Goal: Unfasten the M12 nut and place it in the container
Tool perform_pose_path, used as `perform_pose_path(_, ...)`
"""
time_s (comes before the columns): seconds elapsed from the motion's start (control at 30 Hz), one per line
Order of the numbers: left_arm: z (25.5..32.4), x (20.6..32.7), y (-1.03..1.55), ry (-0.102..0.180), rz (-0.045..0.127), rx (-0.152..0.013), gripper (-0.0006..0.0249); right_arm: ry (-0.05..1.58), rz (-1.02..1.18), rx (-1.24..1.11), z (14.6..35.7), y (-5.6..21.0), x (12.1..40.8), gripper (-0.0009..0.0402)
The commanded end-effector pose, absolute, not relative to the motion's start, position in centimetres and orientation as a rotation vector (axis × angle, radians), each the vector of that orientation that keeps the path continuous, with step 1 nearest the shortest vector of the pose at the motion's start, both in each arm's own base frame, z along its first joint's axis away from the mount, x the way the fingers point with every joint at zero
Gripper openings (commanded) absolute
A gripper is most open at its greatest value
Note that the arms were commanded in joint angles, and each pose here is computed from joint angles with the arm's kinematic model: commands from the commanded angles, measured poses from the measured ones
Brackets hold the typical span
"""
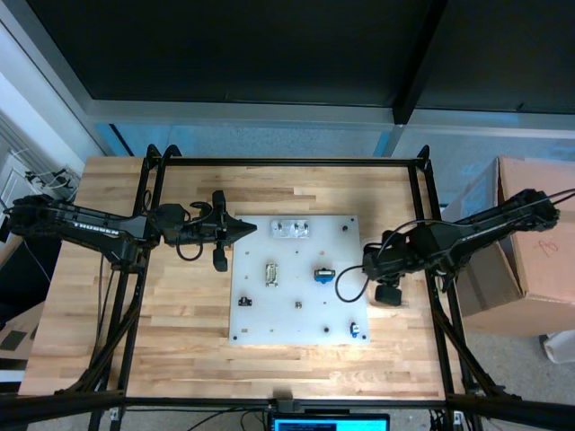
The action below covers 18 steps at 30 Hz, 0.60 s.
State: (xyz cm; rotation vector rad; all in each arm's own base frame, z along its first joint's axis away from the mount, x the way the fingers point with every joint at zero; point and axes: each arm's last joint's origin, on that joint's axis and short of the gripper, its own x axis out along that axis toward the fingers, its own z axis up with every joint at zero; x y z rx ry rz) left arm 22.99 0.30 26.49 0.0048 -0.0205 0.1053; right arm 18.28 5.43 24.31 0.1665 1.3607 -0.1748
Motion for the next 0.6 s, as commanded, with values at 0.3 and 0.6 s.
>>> perform_pose_path(0.3, 26.50, 23.0, 0.30, -0.021, 0.105, 0.005, 0.0000, 1.411, -0.241, 0.225, 19.9, 5.0, 16.8, 0.0012)
perform_pose_path(0.6, 26.50, 23.0, 0.30, -0.021, 0.105, 0.005, 0.0000, 1.418, -0.244, 0.294, 17.4, 5.0, 16.4, 0.0160)
